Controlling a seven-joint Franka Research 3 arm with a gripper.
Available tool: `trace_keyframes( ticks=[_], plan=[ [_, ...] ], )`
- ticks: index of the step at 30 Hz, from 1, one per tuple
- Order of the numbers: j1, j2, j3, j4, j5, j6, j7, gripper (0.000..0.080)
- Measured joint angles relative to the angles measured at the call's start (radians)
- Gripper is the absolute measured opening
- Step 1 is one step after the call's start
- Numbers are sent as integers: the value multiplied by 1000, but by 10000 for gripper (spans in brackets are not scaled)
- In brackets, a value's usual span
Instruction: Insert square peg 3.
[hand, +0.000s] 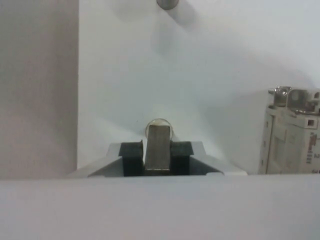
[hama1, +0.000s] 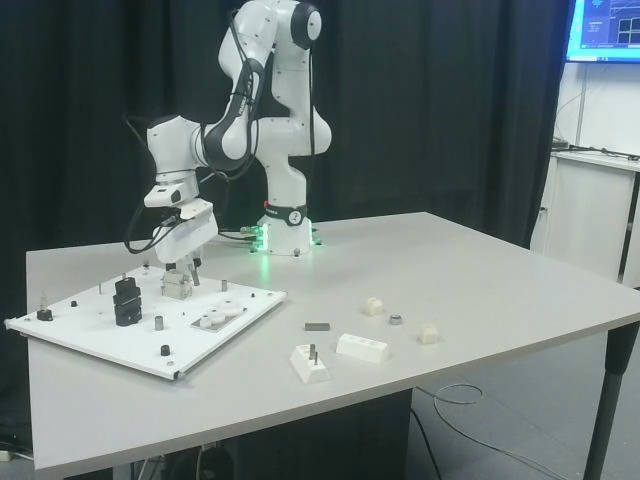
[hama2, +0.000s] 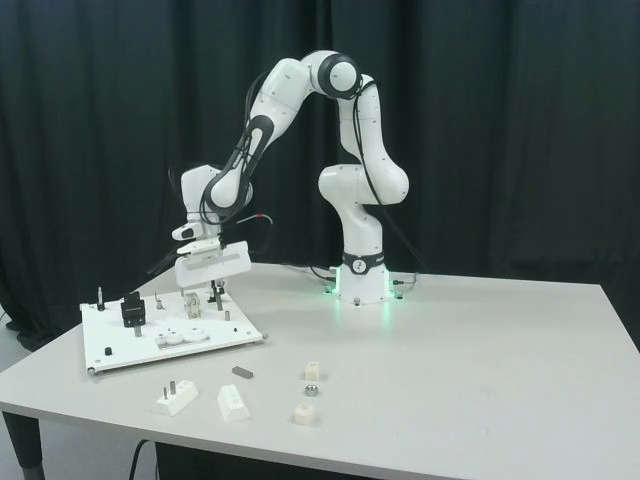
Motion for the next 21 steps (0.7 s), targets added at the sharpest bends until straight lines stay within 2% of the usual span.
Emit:
trace_keyframes(
  ticks=[21],
  plan=[
    [2, 2, 3, 0, 19, -2, -8, 108]
  ],
)
